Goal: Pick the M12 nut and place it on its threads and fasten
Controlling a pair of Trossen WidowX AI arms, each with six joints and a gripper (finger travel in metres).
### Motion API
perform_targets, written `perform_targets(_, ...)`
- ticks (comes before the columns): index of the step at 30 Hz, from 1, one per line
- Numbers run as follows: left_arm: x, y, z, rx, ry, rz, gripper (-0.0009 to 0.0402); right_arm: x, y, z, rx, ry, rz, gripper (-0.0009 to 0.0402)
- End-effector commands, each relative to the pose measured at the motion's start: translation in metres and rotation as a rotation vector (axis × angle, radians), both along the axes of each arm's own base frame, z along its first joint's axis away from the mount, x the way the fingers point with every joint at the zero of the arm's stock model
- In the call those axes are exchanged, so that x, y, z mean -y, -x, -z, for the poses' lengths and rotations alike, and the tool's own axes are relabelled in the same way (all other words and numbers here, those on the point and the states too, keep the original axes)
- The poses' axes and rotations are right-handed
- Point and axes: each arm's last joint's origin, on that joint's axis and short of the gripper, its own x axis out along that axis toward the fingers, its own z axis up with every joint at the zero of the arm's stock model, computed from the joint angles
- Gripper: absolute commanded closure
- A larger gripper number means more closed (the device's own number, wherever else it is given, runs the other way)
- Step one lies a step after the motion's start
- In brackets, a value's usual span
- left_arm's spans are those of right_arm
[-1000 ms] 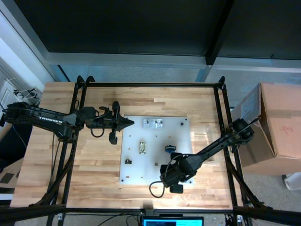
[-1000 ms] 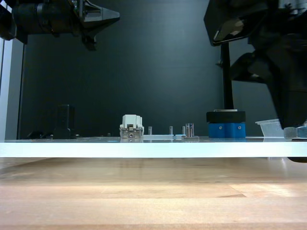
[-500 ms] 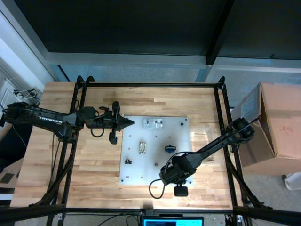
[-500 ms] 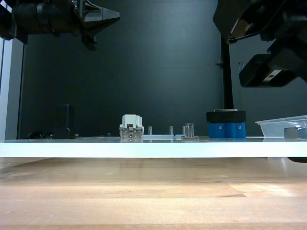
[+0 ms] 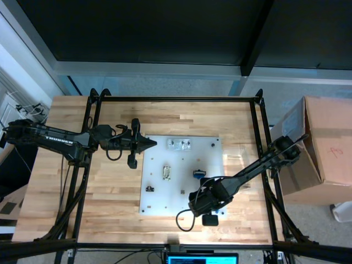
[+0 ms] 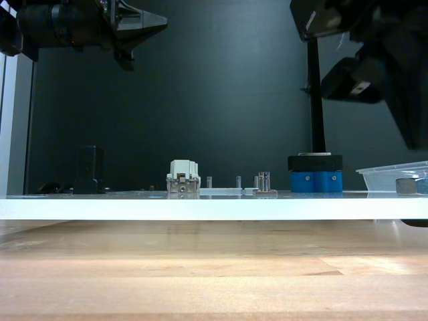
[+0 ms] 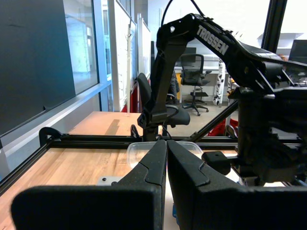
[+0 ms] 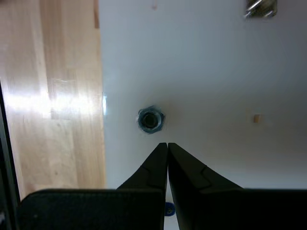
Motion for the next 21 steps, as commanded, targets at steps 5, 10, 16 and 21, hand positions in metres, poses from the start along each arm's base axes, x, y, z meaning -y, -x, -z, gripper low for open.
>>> perform_targets(5, 0.0, 0.0, 0.0, 0.0, 0.0, 0.0, 0.0393, 0.032, 0.0, -0.031, 0.144, -0.033, -0.031, 0.0394)
perform_targets(10, 0.0, 0.0, 0.0, 0.0, 0.0, 0.0, 0.0393, 0.067, 0.009, -0.059, 0.358, -0.028, -0.014, 0.0394)
perform_targets(16, 0.0, 0.0, 0.0, 0.0, 0.0, 0.0, 0.0393, 0.108, 0.029, -0.08, 0.601, -0.022, -0.014, 0.0393)
perform_targets(21, 0.0, 0.0, 0.0, 0.0, 0.0, 0.0, 0.0393, 0.137, 0.05, -0.085, 0.759, 0.023, -0.023, 0.0393)
